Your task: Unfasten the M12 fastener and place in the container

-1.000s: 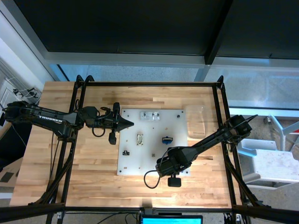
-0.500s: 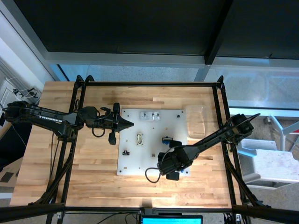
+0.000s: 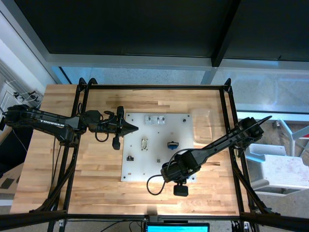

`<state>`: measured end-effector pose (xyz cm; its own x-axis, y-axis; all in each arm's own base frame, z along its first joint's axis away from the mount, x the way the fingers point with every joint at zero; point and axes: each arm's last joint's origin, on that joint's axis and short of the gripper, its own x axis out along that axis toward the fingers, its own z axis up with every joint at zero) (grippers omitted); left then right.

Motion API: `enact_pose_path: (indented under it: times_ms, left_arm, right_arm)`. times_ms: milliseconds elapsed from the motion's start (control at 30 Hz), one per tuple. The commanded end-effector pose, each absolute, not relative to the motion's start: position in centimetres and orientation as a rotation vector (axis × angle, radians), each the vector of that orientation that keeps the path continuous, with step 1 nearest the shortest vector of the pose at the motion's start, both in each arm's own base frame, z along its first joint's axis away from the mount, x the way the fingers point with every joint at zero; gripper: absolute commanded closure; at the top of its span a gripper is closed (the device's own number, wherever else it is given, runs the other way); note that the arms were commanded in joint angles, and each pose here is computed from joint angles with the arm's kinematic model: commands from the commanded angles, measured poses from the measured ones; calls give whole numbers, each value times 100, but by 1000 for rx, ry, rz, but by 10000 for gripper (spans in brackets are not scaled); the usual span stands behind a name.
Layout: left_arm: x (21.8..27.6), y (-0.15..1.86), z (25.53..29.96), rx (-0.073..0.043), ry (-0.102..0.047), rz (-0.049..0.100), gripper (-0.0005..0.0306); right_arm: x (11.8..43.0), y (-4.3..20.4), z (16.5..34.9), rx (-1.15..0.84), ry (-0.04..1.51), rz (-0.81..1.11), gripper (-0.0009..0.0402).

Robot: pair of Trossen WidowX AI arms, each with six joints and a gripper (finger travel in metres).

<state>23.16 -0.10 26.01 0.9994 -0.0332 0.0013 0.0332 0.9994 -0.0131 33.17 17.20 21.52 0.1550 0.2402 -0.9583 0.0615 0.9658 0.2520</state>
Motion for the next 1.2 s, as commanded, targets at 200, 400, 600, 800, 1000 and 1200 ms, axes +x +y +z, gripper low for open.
enact_pose_path:
  times_ms: [200,400,600,800,1000,1200]
  left_arm:
    - [2317,-9,2602,-13,-2,-33,300]
    - [2317,-10,2602,-13,-2,-34,300]
    - [2317,-9,2602,-13,-2,-33,300]
    - [2317,-10,2602,-13,-2,-34,300]
    - [2317,-10,2602,-13,-2,-34,300]
    - [2317,-9,2602,-13,-2,-33,300]
  right_arm:
    - [3365,1742,1896,223,1447,91,393]
    - [3376,1732,1836,197,1438,66,393]
    - [3378,1718,1834,171,1422,33,393]
    - [3361,1699,1830,153,1432,-2,393]
    - [3361,1696,1829,153,1433,-4,393]
    - [3362,1692,1829,148,1432,-3,393]
